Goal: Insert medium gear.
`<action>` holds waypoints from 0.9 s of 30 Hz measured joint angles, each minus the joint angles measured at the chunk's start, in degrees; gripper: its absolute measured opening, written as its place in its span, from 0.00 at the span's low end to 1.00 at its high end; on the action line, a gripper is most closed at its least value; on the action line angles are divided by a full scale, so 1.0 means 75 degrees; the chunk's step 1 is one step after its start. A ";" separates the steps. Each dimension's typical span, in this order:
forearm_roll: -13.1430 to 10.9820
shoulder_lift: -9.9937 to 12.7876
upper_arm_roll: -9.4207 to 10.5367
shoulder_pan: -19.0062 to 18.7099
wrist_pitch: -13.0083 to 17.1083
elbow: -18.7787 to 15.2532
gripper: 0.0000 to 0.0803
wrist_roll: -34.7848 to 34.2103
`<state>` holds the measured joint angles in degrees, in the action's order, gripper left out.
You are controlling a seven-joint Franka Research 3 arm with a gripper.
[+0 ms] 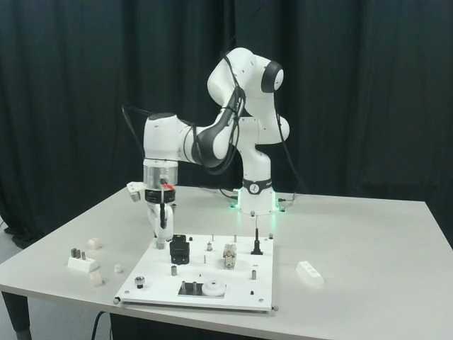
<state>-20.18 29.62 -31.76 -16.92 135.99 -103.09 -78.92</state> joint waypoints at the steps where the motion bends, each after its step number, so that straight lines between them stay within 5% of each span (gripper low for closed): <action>1: 0.0026 0.0003 0.0037 -0.0017 0.0004 0.0013 0.49 -0.0090; 27: 0.0136 0.0486 0.0611 -0.0324 0.0108 0.0266 0.49 -0.1107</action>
<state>-19.16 33.26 -27.17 -19.35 136.80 -101.09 -87.23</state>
